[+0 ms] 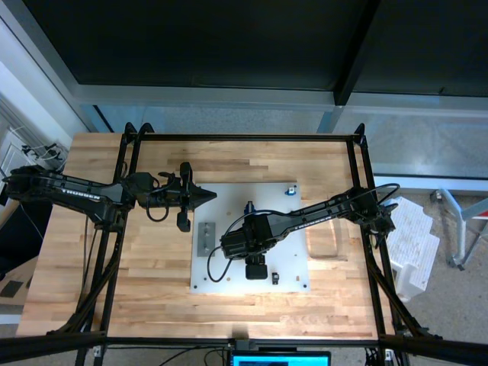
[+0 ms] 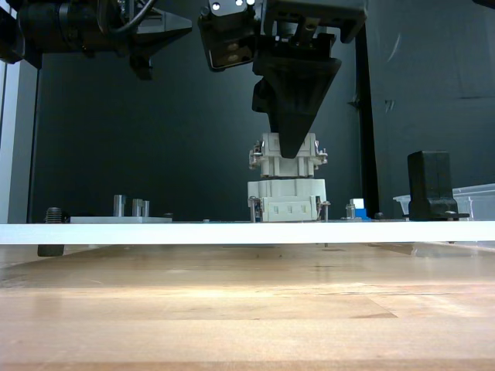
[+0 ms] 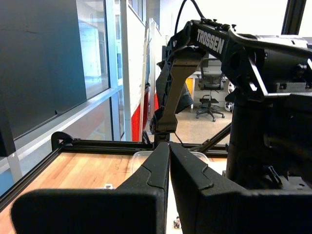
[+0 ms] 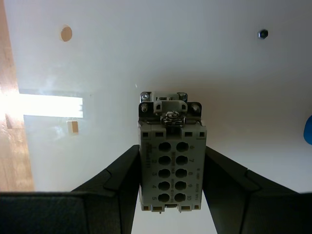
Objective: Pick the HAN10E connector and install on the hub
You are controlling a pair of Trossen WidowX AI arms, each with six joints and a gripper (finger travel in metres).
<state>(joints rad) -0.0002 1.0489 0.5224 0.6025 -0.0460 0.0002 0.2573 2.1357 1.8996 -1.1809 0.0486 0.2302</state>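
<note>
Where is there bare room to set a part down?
Bare: wood table in front of the white board; the board's far strip between left gripper and blue part. Crowded: right gripper holding HAN10E connector over hub, beside grey plate.

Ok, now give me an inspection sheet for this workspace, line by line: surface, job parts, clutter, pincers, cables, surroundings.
Surface: wooden table carrying a white board.
Job's things: HAN10E connector held directly above the hub; whether it is seated cannot be told.
Clutter: grey two-hole plate, blue part and small black block, all on the board.
Pincers: right pincer shut on the connector over the board's middle; left pincer shut, empty, raised near the board's far left corner.
Cables: black cable loops beside the right arm's wrist; no snag seen.
Surroundings: black frame around the table; laptop screen at the near edge; papers to the right.
</note>
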